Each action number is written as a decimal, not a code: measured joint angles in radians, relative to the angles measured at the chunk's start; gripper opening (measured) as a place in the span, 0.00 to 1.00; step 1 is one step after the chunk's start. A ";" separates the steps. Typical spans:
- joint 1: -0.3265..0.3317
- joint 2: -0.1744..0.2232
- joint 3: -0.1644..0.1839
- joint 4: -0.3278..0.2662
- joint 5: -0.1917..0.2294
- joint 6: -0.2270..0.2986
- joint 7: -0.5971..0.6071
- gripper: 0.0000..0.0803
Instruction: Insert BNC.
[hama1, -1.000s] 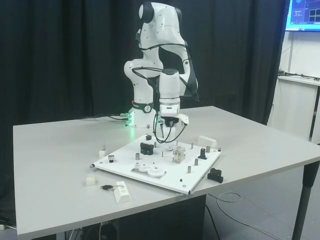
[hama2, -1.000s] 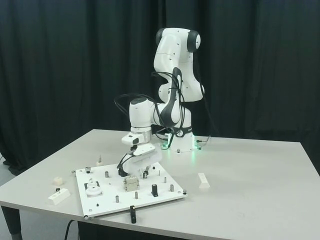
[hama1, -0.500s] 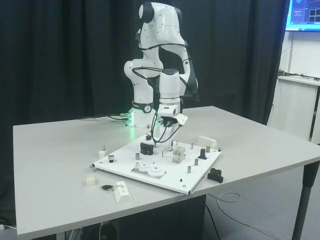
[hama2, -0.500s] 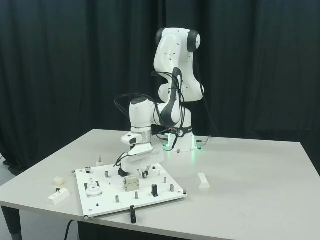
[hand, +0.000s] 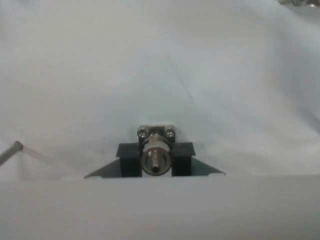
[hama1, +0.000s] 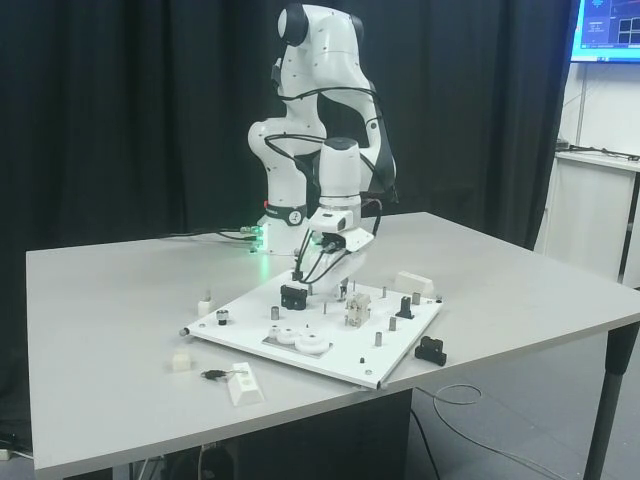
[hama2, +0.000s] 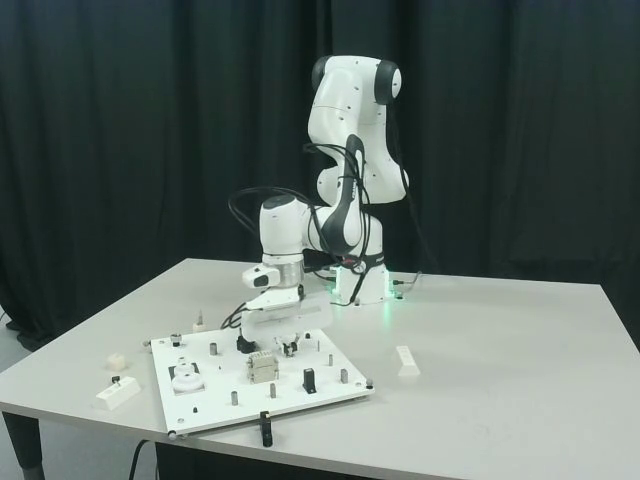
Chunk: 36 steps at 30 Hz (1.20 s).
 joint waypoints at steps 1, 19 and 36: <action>0.000 0.000 0.000 0.000 -0.004 0.000 0.020 0.15; 0.007 0.001 -0.001 0.006 -0.096 -0.015 0.496 0.15; 0.014 0.013 0.000 0.038 -0.207 -0.071 1.059 0.15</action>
